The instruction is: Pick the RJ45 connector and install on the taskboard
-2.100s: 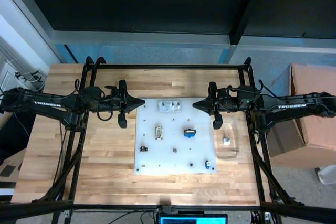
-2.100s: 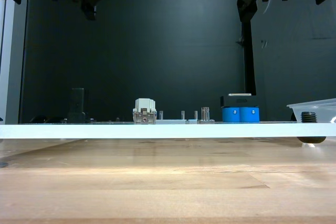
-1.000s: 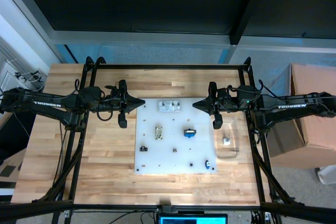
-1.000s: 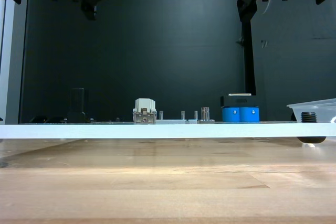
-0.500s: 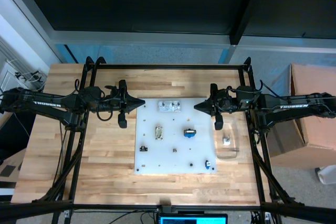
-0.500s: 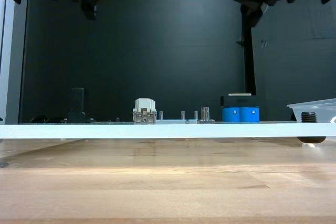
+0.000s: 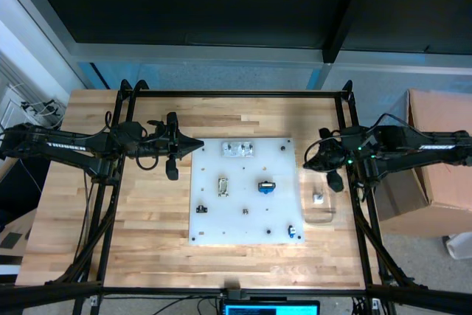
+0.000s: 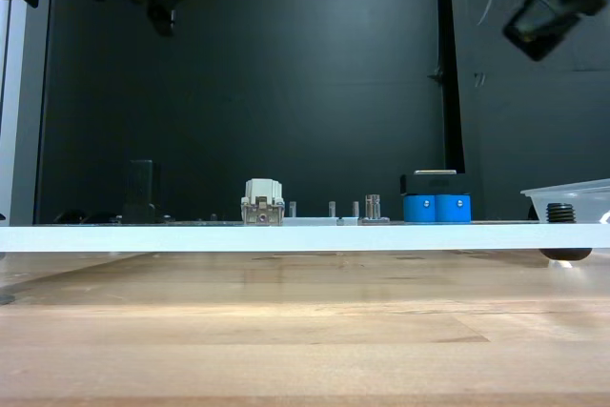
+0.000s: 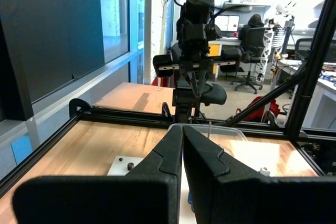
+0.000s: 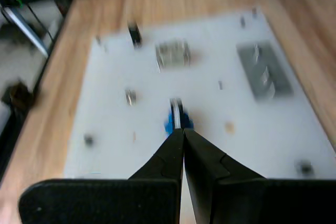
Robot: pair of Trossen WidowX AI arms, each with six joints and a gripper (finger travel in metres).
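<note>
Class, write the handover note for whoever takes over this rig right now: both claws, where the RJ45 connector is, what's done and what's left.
Left claw: shut, empty, high over the left edge of the taskboard, pointing inward.
Right claw: shut, empty, high by the taskboard's right edge near the clear tray, angled down toward the board.
RJ45 connector: seemingly the small pale part lying free in the tray, clear of any seat.
Done: nothing yet; the part is not picked.
Left: pick it and seat it on the board.
</note>
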